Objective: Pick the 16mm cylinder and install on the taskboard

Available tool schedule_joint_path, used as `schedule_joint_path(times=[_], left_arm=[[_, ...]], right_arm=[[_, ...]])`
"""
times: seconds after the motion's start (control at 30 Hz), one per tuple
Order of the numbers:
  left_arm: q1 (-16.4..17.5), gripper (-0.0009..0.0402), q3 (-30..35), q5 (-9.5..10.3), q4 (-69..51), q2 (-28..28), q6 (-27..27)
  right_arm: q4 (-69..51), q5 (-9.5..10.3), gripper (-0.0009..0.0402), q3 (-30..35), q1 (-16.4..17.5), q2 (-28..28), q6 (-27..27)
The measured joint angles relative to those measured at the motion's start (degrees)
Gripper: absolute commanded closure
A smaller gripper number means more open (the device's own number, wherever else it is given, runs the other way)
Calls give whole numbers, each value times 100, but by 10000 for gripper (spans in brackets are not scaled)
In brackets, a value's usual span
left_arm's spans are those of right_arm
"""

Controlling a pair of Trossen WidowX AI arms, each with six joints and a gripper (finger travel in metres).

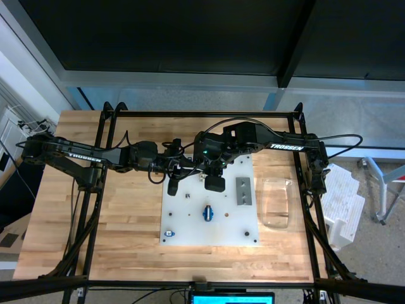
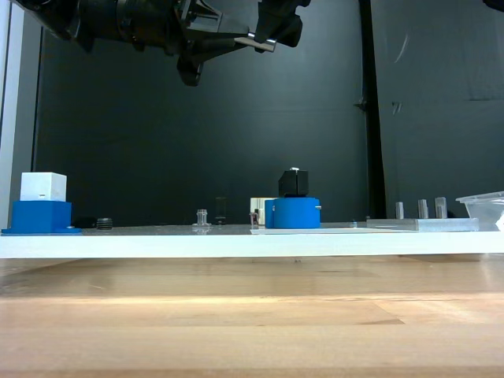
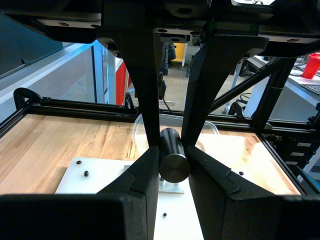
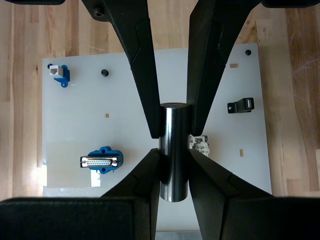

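**16mm cylinder [image 4: 173,135] gripped by both arms in mid-air**
The left gripper [image 3: 174,157] and right gripper [image 4: 173,156] each clamp it between nearly closed fingers, high above the taskboard [image 1: 190,221], at the top of the low view.

Robotics lab: wooden bench [image 1: 126,209] in black frame [image 1: 202,114], taskboard [image 1: 234,221] with blue connector [image 1: 207,213], monitor [image 1: 231,297] at edge

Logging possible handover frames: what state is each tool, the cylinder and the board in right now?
16mm cylinder, clamped level in mid-air by both tools, not yet installed.
left tool, shut on the 16mm cylinder, above the taskboard.
right tool, shut on the 16mm cylinder, pointing down at the taskboard.
taskboard, lying flat, neither tool touching it.
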State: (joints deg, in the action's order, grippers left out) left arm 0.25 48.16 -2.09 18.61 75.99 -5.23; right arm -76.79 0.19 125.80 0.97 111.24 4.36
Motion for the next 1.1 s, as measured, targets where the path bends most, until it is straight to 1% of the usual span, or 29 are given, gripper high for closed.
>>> schedule_joint_path(times=[0.23, 0.33, 0.43, 0.57, 0.67, 0.83, 0.97, 1.1], left_arm=[[2, 377, 0, 2, -4, -2, 0], [4, 384, 0, 2, -4, -2, 2], [4, 386, 0, 4, -7, -2, 2], [4, 385, 0, 4, -7, -2, 2], [4, 386, 2, 0, -13, -2, 4], [4, 386, 2, 0, -20, -2, 4], [4, 386, 2, 0, -20, -2, 4], [4, 386, 2, 0, -7, -2, 4]], right_arm=[[26, -4, 384, 0, 0, 2, -28], [44, -11, 375, 0, 0, 0, -70], [50, -11, 346, 0, 0, 2, -109], [57, -13, 284, 0, 0, 2, -129], [155, -61, 236, 0, -2, 0, -201], [166, -81, 176, -55, -11, -33, -258], [153, -74, 152, -188, -9, -125, -258], [210, -72, 151, -396, -9, -332, -258]])
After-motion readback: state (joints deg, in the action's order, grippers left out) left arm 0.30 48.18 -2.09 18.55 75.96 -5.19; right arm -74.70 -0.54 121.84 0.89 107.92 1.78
